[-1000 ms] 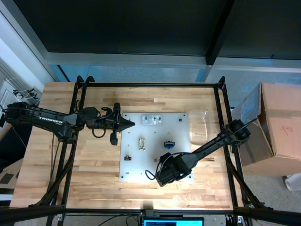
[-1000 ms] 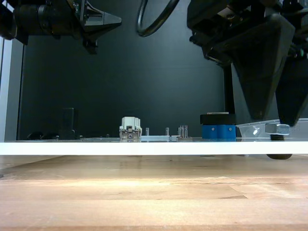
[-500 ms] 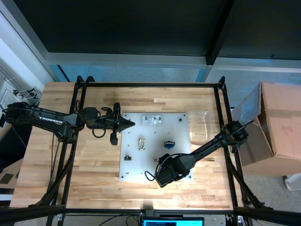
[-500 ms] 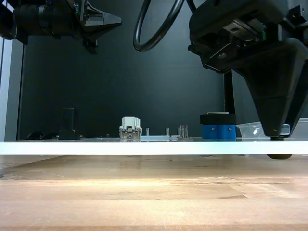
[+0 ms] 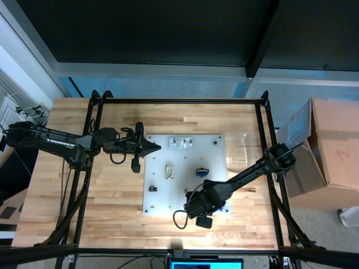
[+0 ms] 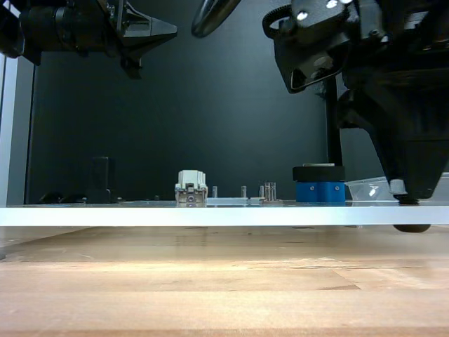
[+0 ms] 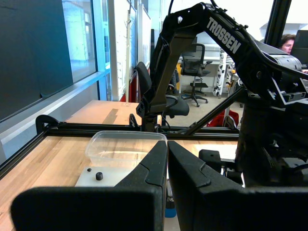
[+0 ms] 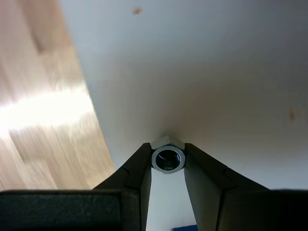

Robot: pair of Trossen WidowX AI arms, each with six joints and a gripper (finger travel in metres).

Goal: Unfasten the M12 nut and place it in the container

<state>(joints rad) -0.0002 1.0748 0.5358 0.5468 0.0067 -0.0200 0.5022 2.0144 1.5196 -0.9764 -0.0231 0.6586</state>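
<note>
a pale butcher-block table (image 5: 112,190) stands on a blue-grey floor (image 5: 168,87) before a dark wall (image 5: 168,28), with a cardboard box (image 5: 331,145) at its right. tall windows (image 7: 79,38) let in daylight near an office chair (image 7: 193,60).

Robotics lab: framed workbench (image 5: 123,202), office chairs (image 7: 197,72) behind.

**Left arm** (image 5: 53,140): matte black links with white TROSSEN lettering, and a looped black cable (image 5: 116,158) at the wrist. **Left gripper** (image 7: 167,142): two black wedge-shaped fingers tapering to a point. **Right arm** (image 5: 252,171): the same black, lettered alike. **Right gripper** (image 8: 167,150): smooth, tapered black fingers.
</note>
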